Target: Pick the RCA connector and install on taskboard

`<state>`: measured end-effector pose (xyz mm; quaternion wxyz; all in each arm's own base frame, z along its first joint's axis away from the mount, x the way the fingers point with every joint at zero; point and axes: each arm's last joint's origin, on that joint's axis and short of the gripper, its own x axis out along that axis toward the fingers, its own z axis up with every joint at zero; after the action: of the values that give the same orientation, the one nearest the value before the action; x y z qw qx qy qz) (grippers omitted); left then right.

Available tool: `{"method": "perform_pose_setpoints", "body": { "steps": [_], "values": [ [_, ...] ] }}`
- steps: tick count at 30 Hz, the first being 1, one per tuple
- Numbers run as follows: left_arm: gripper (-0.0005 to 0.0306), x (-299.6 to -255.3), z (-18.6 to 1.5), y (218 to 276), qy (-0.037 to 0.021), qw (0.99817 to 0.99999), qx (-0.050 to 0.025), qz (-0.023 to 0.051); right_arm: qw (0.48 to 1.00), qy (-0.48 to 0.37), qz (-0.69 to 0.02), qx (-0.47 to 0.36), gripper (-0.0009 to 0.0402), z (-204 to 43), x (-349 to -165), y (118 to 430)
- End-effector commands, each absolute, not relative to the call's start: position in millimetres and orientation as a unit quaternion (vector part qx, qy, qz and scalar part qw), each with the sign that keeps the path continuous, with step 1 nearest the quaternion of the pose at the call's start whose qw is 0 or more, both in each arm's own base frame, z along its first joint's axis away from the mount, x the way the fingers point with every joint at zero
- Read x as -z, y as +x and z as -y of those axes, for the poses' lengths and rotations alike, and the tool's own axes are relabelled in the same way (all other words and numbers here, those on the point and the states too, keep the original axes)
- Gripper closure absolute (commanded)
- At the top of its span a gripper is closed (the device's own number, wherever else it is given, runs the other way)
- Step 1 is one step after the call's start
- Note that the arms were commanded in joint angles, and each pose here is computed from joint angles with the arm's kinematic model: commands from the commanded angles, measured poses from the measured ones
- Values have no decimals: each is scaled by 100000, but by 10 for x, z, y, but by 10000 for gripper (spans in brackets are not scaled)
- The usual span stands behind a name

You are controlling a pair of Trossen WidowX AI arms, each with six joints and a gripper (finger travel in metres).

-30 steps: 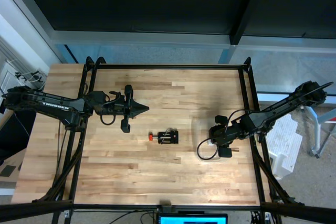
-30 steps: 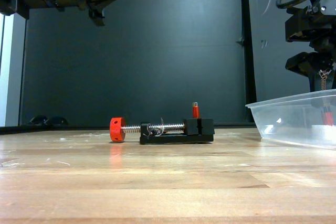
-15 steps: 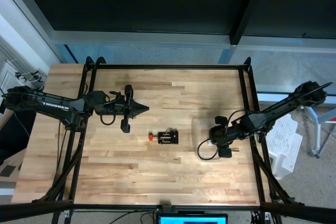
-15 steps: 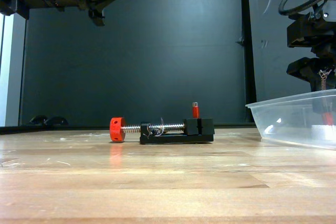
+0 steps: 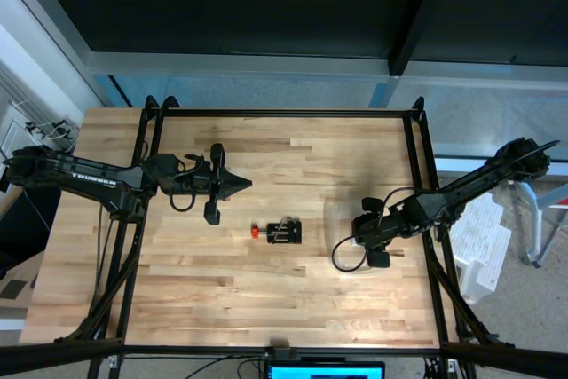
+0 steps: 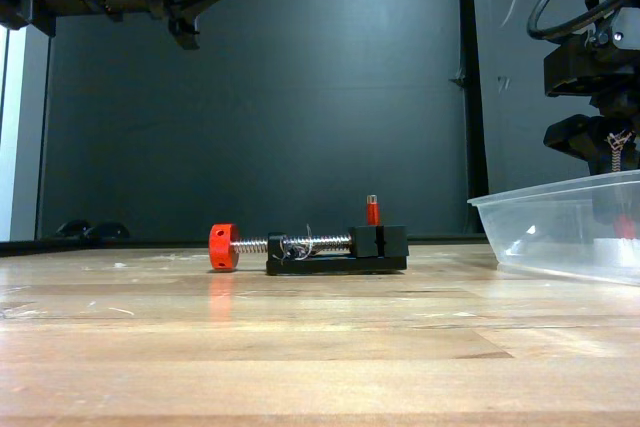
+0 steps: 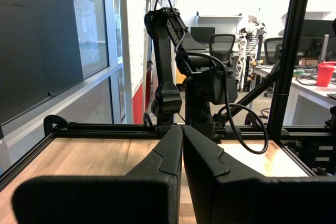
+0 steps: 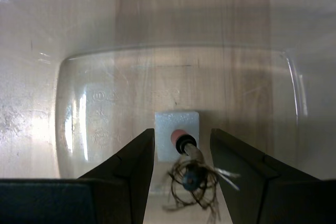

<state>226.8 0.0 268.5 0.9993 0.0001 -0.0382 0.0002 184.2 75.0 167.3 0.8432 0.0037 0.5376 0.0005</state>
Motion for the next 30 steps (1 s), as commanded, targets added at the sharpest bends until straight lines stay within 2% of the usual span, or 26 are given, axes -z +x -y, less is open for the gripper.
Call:
{"method": "perform_pose_setpoints", "body": {
  "steps": [1, 10, 30],
  "values": [
    [300, -2686, 0, 2268, 8, 99926, -19, 3842, 84234, 308, -53893, -17, 255, -753, -1661, 1851],
    [300, -2686, 0, 2269, 8, 99927, -19, 3823, 84225, 350, -53908, 18, 288, -753, -1661, 1851],
    [300, -2686, 0, 2269, 8, 99927, -19, 3823, 84216, 295, -53923, -8, 395, -753, -1661, 1850]
  ]
}}
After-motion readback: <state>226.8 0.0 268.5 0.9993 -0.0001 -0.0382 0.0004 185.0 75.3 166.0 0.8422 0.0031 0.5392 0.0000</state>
